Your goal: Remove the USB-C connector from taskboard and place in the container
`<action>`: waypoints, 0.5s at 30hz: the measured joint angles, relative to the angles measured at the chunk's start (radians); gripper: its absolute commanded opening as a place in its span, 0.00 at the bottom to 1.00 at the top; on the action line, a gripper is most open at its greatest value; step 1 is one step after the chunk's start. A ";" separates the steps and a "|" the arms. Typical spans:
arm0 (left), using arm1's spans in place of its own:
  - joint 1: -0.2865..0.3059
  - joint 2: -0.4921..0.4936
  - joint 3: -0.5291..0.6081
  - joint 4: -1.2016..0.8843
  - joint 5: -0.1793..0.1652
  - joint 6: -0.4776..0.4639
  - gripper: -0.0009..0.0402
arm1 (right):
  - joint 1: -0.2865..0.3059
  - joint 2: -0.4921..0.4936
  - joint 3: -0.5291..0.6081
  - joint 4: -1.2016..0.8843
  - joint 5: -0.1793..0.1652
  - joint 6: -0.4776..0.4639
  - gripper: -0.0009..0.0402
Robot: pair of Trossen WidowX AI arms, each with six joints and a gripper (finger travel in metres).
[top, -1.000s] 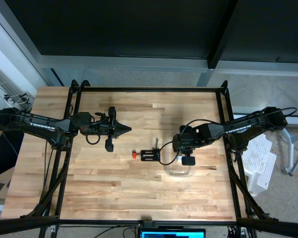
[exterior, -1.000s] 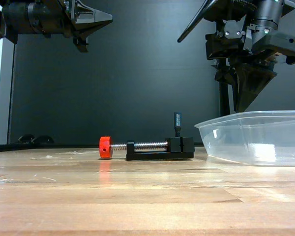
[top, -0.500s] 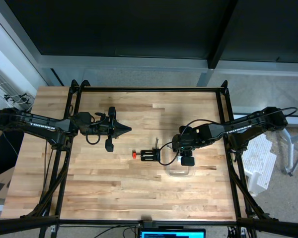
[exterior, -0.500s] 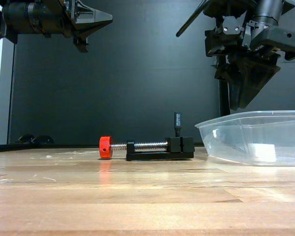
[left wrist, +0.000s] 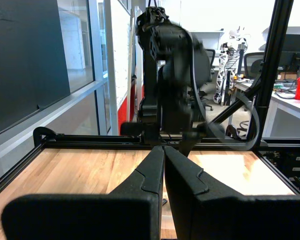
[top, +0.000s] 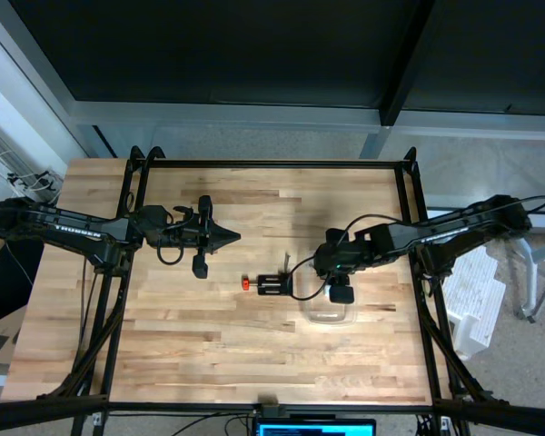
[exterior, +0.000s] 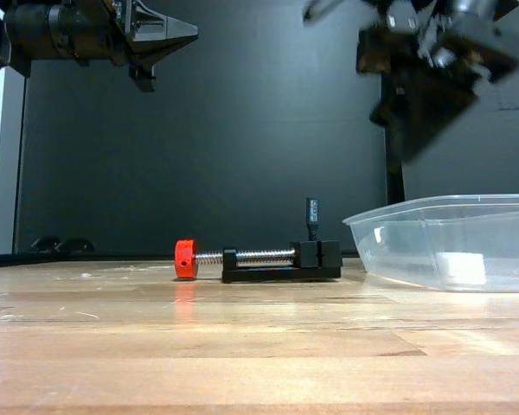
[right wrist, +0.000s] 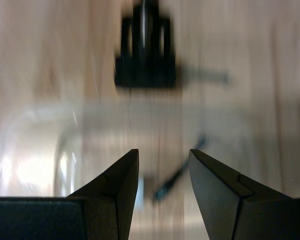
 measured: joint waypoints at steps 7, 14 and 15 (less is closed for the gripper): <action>0.000 0.000 0.000 0.000 0.000 0.000 0.02 | -0.052 -0.127 -0.015 0.183 -0.021 -0.023 0.13; 0.000 0.000 0.000 0.000 0.000 0.000 0.02 | -0.081 -0.217 -0.055 0.341 -0.076 -0.069 0.04; 0.000 0.000 0.000 0.000 0.000 0.000 0.02 | -0.086 -0.228 -0.066 0.375 -0.089 -0.069 0.03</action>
